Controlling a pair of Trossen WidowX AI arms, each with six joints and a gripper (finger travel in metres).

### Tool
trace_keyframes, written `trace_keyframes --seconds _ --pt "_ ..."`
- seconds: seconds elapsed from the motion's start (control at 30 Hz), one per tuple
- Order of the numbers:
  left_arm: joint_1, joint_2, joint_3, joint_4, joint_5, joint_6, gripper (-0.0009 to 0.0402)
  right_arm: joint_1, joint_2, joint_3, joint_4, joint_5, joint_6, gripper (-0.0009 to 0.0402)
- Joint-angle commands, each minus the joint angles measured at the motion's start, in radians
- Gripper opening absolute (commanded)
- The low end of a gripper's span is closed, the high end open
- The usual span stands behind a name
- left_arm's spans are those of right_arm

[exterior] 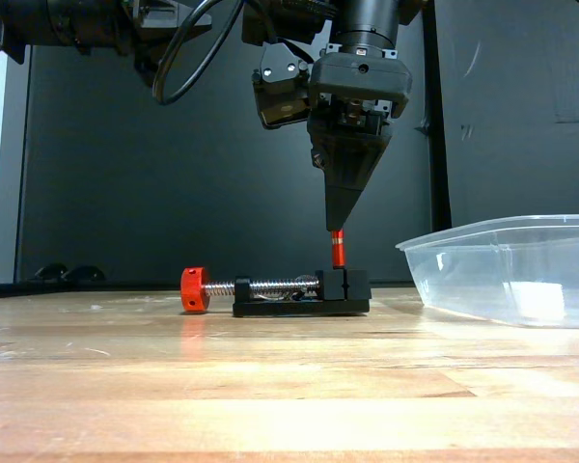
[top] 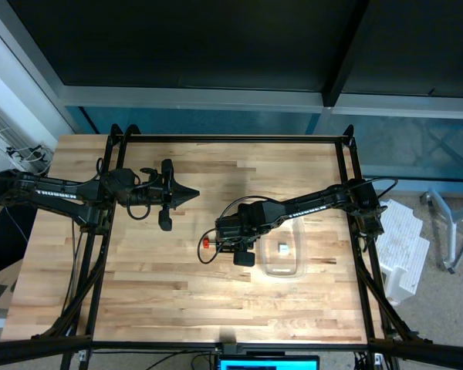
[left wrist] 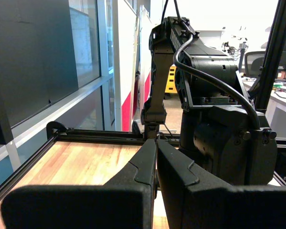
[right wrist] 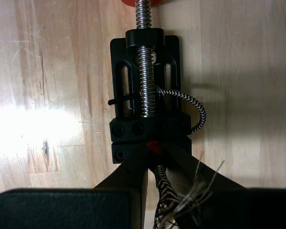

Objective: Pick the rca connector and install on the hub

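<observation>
right claw (exterior: pixel 339 226) pinches rca connector (exterior: pixel 338 249) upright, lower end touching top of hub (exterior: pixel 304 307) on worktop (exterior: pixel 270 386); left claw (top: pixel 191 195) closed, hovering well apart.

The high view looks down over the whole tabletop (top: pixel 177 285). The low view sits level, close to the hub (exterior: pixel 304 294). The right wrist view shares that hub, looking straight down past the right end effector (right wrist: pixel 154 153), which pinches the rca connector (right wrist: pixel 154 147). The left wrist view looks level along the pressed-together left end effector (left wrist: pixel 156 143), above the tabletop's left side.

Bright overhead glare whitens the table (right wrist: pixel 43 126) beside the hub (right wrist: pixel 133 130); backgrounds dim.
</observation>
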State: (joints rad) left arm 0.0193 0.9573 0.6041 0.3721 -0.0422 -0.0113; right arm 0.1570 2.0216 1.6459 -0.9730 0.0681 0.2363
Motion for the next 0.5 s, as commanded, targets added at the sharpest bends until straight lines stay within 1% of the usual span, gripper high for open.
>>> trace_keyframes --seconds 0.03,0.17,0.3,0.43,0.5 --pt "0.000 0.000 0.000 0.000 0.000 0.000 0.0001 0.000 -0.005 0.000 0.000 0.002 -0.001 0.0055" --pt "0.000 0.000 0.000 0.000 0.000 0.000 0.0001 0.000 -0.008 0.000 0.000 0.003 0.000 0.0100" --pt "0.000 0.000 0.000 0.000 0.000 0.000 0.0001 0.003 -0.019 0.000 0.000 0.003 0.000 0.0135" --pt "0.000 0.000 0.000 0.000 0.000 0.000 0.0001 0.008 -0.039 0.000 0.001 0.018 0.001 0.0154" --pt "0.000 0.000 0.000 0.000 0.000 0.000 0.0001 0.011 -0.052 -0.003 -0.001 0.018 -0.001 0.0160"
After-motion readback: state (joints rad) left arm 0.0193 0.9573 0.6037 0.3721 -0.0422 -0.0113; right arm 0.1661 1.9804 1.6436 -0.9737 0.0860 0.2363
